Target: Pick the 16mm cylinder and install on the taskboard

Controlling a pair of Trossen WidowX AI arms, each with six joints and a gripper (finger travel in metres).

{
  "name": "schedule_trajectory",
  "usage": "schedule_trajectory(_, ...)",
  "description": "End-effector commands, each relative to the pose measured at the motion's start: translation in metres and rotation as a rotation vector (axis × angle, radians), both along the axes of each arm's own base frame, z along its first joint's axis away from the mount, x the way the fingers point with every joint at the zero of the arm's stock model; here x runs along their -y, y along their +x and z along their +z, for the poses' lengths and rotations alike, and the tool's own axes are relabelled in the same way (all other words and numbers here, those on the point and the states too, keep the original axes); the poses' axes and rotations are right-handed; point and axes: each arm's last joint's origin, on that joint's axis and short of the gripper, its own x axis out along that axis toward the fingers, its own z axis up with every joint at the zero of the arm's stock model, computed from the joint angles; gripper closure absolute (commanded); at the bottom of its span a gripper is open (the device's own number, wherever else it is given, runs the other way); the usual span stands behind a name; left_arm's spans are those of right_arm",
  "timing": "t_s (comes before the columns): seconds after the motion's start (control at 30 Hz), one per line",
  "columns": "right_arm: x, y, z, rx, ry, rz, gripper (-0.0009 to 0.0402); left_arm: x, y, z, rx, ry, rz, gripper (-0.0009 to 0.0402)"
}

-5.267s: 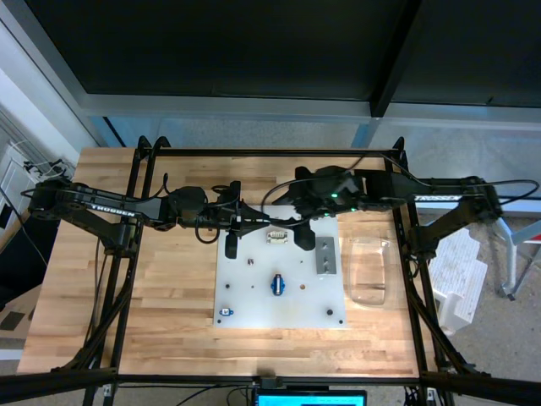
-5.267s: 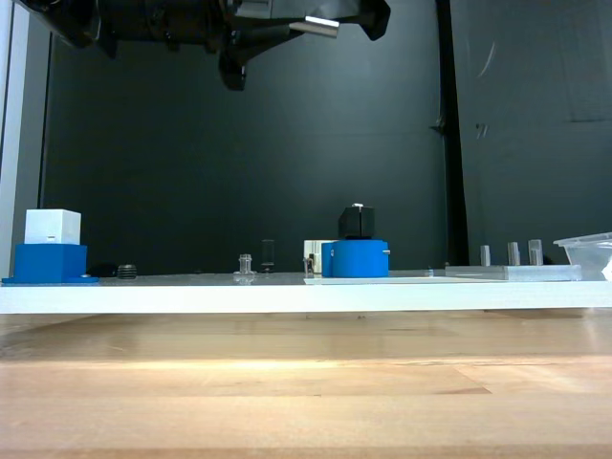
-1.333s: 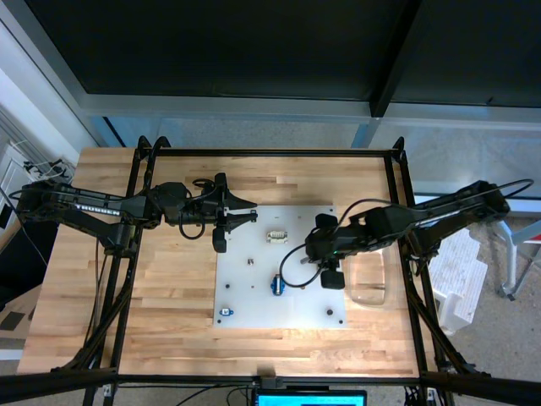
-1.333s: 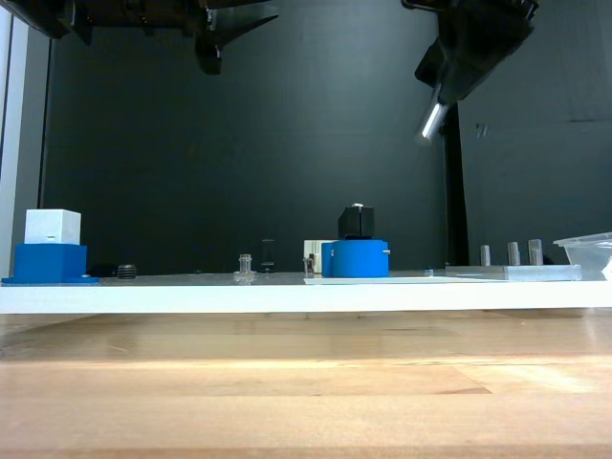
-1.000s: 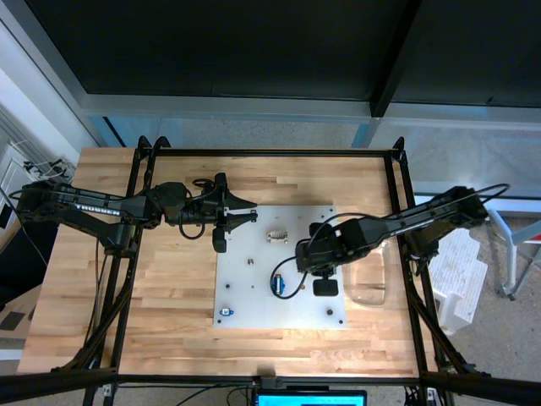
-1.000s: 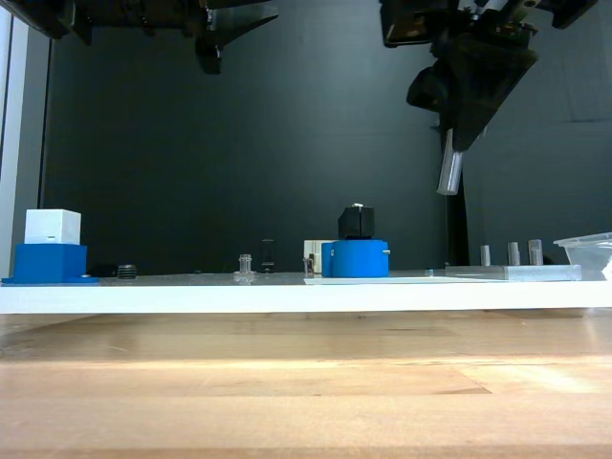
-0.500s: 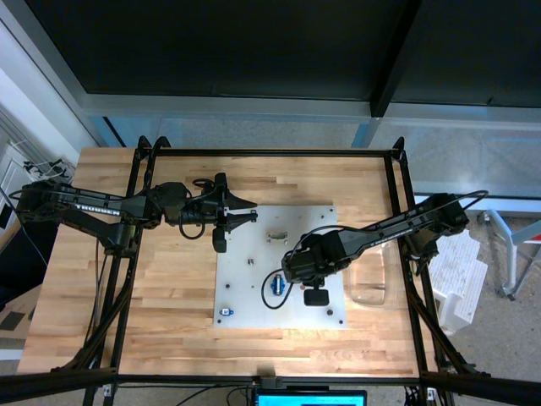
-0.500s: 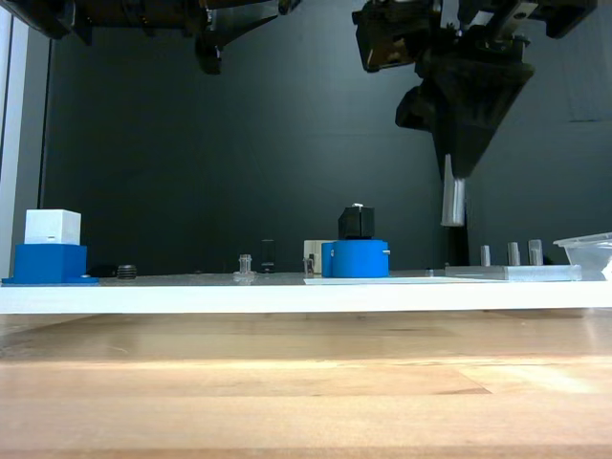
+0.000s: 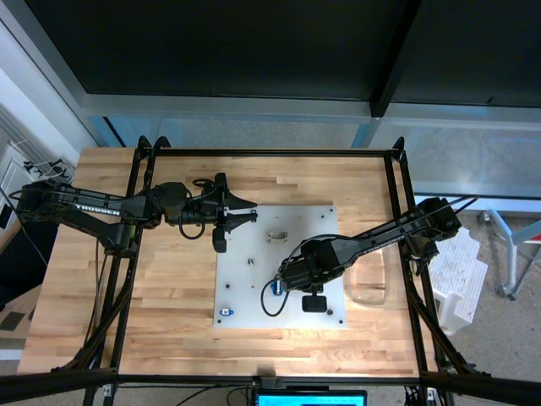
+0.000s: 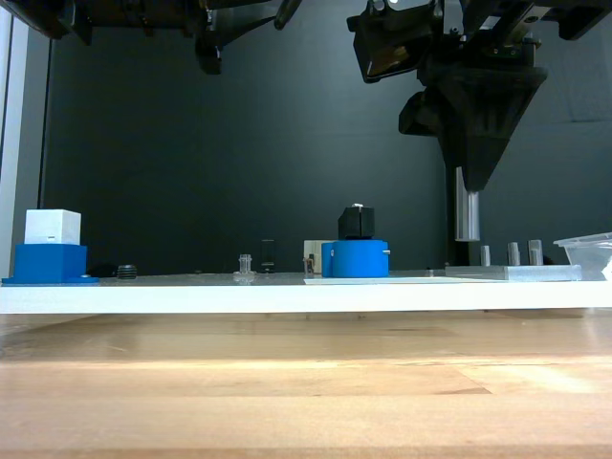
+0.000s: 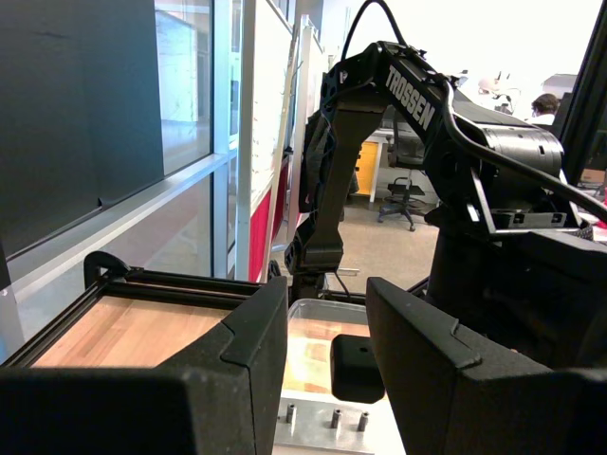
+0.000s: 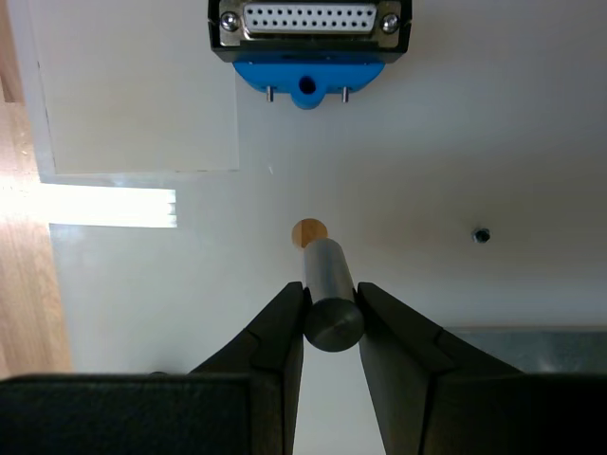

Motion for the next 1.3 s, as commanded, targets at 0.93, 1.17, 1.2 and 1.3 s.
schedule_trajectory(0.93,-0.009,0.008,-0.019,-0.025,-0.013,-0.011,0.0373,0.000,0.001,-0.001,-0.004,0.000,0.000,0.0282)
schedule_trajectory(1.17,-0.008,0.008,-0.020,-0.027,-0.014,-0.010,0.0373,0.000,0.001,-0.001,-0.005,0.000,0.000,0.0283)
schedule_trajectory(1.2,-0.008,0.007,-0.021,-0.028,-0.014,-0.010,0.0373,0.000,0.001,-0.001,-0.005,0.000,0.000,0.0282)
schedule_trajectory(1.3,-0.008,0.007,-0.021,-0.027,-0.014,-0.008,0.0373,0.000,0.001,-0.001,-0.004,0.000,0.000,0.0282)
